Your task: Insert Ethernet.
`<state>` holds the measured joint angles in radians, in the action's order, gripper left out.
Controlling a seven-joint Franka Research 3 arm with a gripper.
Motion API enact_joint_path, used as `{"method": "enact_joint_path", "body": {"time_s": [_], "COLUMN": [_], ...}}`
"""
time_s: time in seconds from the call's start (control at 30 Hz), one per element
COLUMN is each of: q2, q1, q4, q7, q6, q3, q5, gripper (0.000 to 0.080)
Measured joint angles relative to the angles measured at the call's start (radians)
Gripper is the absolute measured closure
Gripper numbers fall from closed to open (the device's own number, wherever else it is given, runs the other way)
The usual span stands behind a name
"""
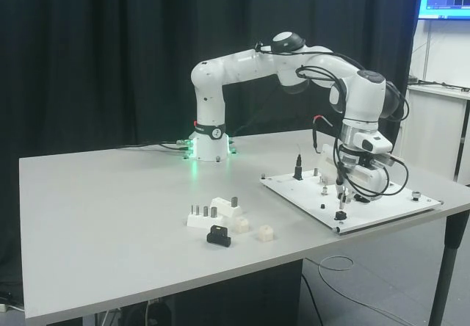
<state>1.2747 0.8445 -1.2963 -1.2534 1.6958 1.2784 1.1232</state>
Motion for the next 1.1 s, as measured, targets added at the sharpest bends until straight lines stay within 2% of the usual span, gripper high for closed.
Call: {"method": "enact_joint_path", "body": {"time_s": [1.1], "q2": [0.002], "q1": [-0.002], "q4": [0.0], "q7": [0.02], "q6": [0.009], "q3": [-0.002], "q5": [0.0], "gripper": [0.0729]}}
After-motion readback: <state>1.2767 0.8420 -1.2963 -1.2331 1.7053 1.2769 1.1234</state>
